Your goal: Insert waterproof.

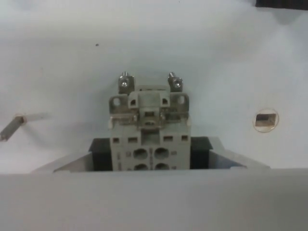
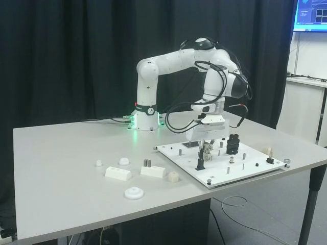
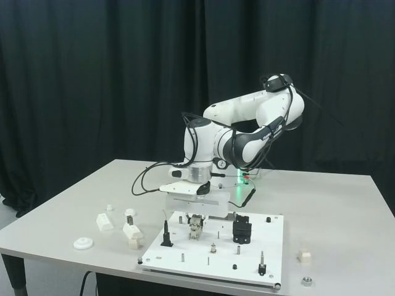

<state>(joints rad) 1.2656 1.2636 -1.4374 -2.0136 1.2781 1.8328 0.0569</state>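
The waterproof connector is a grey block with round sockets, metal brackets and two screws at its far end. My gripper is shut on it, a black pad pressed against each side. In the room views the gripper hangs low over the white board, and the connector reaches down to just above or onto the board's surface. I cannot tell whether it touches. Its seat on the board is hidden beneath it.
On the board stand a black block, a black upright part and several small pegs. A round hole and a peg flank the connector. White pieces lie on the grey table beside the board.
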